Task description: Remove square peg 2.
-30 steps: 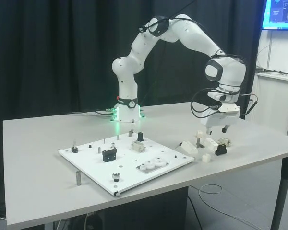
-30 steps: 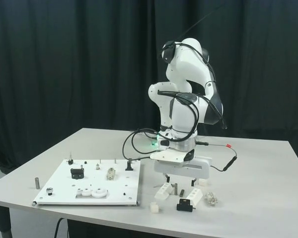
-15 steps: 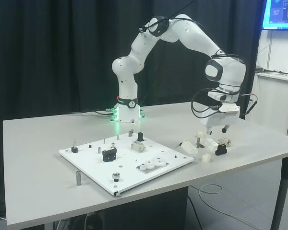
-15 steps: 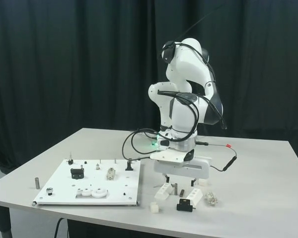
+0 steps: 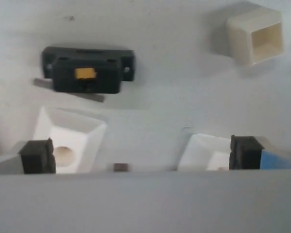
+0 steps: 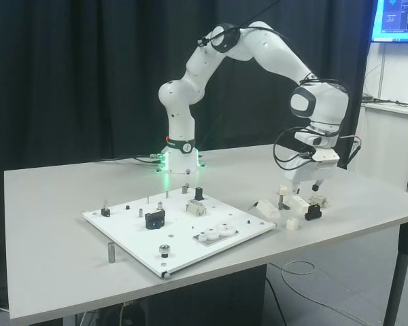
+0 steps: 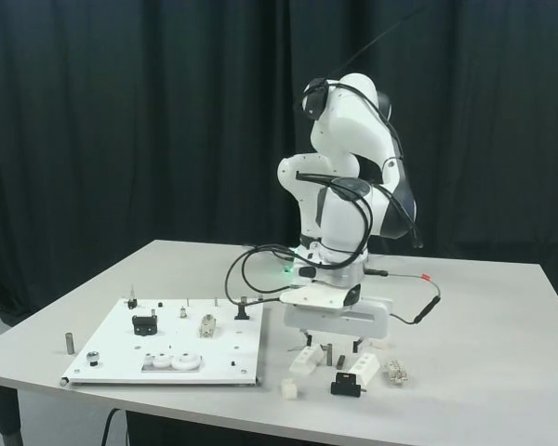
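While the gripper [image 6: 306, 185] hangs low over the loose parts on the grey table [image 6: 47, 197], right of the white board [image 6: 126, 225], you can see its fingers [image 5: 36, 156] spread wide apart with nothing held between them. You will find square peg 2 [image 6: 281, 202] standing upright off the board, between two white blocks [image 6: 266, 207], touched by neither finger. Nearer the table's front edge lie a black clip [image 5: 87, 69] and a small white hollow cube [image 5: 255, 34].
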Controlling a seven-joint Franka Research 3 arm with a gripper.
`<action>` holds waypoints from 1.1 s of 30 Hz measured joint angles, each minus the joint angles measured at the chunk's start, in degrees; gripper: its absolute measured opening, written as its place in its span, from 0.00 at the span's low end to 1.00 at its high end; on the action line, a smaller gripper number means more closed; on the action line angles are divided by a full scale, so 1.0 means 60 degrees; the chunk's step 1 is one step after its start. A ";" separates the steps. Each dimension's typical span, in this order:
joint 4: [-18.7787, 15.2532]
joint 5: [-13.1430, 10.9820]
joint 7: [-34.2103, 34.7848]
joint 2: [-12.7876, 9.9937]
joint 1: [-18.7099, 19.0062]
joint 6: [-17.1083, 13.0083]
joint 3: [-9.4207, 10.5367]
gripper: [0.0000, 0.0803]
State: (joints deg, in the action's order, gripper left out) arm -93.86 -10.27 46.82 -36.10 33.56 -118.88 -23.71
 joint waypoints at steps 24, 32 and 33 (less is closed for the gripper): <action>0.0047 0.2234 -0.0866 0.0646 -0.2593 0.1073 0.0820 1.00; 0.0022 0.2664 -0.1769 0.0900 -0.4240 0.1286 0.1585 1.00; 0.0021 0.2664 -0.1907 0.0912 -0.4397 0.1286 0.1619 1.00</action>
State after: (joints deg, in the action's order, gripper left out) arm -93.73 5.71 35.38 -30.63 7.18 -111.17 -14.00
